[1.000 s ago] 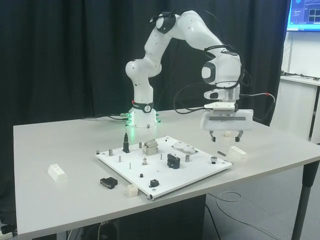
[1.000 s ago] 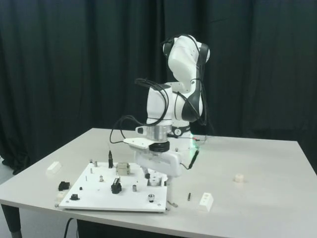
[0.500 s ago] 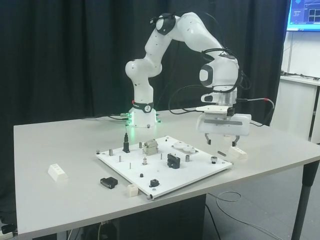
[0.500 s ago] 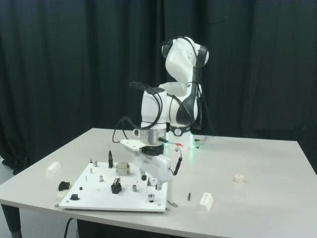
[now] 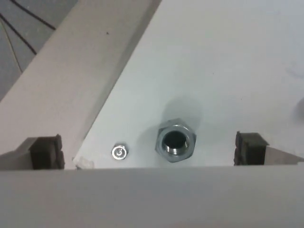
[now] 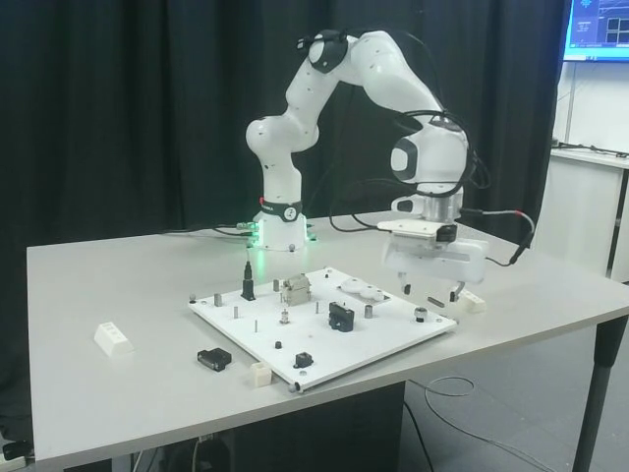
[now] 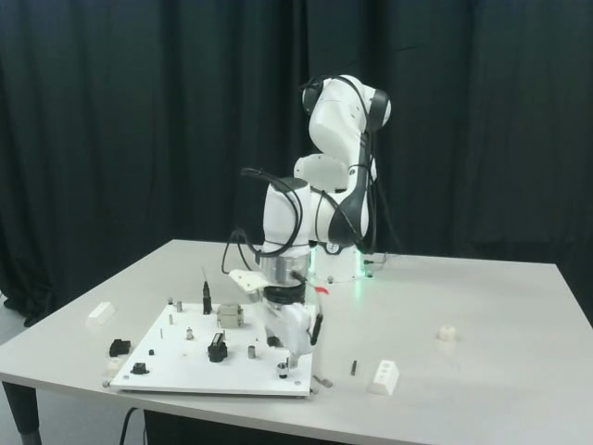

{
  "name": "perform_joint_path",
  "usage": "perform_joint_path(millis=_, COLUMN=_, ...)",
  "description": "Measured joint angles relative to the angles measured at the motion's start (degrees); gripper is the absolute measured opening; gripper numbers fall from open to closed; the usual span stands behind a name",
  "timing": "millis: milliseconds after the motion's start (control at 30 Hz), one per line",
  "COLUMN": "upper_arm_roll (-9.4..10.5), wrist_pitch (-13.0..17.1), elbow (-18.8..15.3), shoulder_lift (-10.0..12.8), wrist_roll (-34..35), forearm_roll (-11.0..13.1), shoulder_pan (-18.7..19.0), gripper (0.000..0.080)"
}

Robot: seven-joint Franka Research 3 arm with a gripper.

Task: Remove bolt 4.

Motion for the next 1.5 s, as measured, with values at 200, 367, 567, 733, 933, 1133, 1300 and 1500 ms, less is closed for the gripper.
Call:
perform_joint_path(millis=200, upper_arm_roll=1.66, wrist_pitch=0.6, elbow=0.0, shoulder_lift=0.7, wrist_roll=1.1, forearm_roll=0.2, shoulder_pan=-1.6, gripper=0.08)
perform_joint_path(millis=367, upper_arm_roll=3.1, wrist_pitch=1.0, elbow=0.0, shoulder_lift=1.1, wrist_roll=1.1, forearm_roll=0.3, shoulder_pan=-3.2, gripper=0.08)
perform_joint_path(millis=567, upper_arm_roll=4.23, wrist_pitch=1.3, elbow=0.0, shoulder_lift=1.4, wrist_roll=0.9, forearm_roll=0.3, shoulder_pan=-4.7, gripper=0.08)
perform_joint_path(millis=733, upper_arm_roll=4.84, wrist_pitch=1.4, elbow=0.0, shoulder_lift=1.5, wrist_roll=-0.3, forearm_roll=0.3, shoulder_pan=-5.4, gripper=0.08)
perform_joint_path(millis=933, upper_arm_roll=4.86, wrist_pitch=1.6, elbow=0.0, shoulder_lift=1.5, wrist_roll=-1.5, forearm_roll=0.3, shoulder_pan=-5.5, gripper=0.08)
perform_joint_path(millis=1133, upper_arm_roll=4.9, wrist_pitch=1.7, elbow=-0.1, shoulder_lift=1.5, wrist_roll=-1.7, forearm_roll=0.3, shoulder_pan=-5.5, gripper=0.08)
perform_joint_path(millis=1300, upper_arm_roll=5.07, wrist_pitch=1.8, elbow=-0.2, shoulder_lift=1.6, wrist_roll=-1.7, forearm_roll=0.3, shoulder_pan=-5.5, gripper=0.08)
perform_joint_path(millis=1500, upper_arm_roll=5.27, wrist_pitch=2.0, elbow=-0.4, shoulder_lift=1.8, wrist_roll=-1.7, forearm_roll=0.3, shoulder_pan=-5.5, gripper=0.08)
